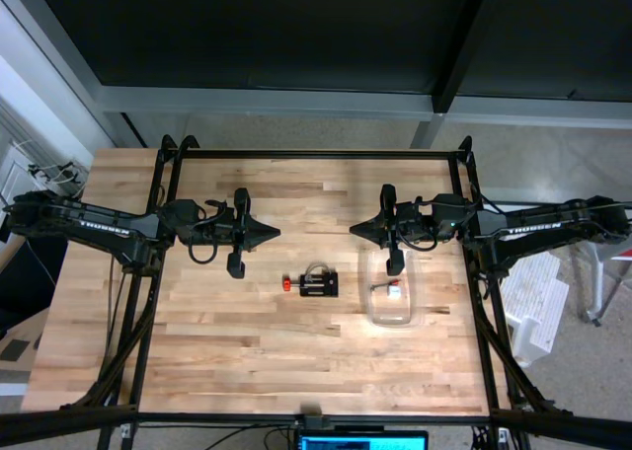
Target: Remove the RCA connector from the receptacle and place in the container
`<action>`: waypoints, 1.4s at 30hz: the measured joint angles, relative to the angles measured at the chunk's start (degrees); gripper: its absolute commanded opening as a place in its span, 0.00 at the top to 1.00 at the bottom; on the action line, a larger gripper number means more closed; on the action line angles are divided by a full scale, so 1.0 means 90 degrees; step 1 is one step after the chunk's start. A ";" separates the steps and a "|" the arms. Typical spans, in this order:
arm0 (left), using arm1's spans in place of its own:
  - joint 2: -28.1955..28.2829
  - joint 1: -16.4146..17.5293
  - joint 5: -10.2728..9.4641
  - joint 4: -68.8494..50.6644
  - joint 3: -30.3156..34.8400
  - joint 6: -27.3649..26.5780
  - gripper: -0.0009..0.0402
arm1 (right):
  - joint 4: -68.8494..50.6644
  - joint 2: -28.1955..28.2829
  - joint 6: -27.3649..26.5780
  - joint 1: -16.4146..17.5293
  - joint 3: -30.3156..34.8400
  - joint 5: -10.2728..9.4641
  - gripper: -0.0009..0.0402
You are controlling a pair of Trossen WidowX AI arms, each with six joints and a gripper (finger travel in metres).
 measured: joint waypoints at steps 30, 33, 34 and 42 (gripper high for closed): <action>0.0000 0.0000 0.0000 -0.0002 0.0000 -0.0002 0.98 | -0.0204 0.0002 -0.0027 0.0000 0.0000 0.0002 0.98; 0.0000 0.0000 -0.0002 0.0000 0.0000 -0.0002 0.98 | -0.0226 0.0002 -0.0027 0.0000 0.0000 0.0002 0.98; 0.0000 0.0000 0.0000 -0.0002 -0.0002 0.0000 0.98 | -0.0226 0.0005 -0.0027 0.0000 0.0000 0.0002 0.98; 0.0000 0.0000 0.0000 0.0000 -0.0002 0.0000 0.98 | -0.0226 0.0005 -0.0027 0.0000 0.0000 0.0002 0.98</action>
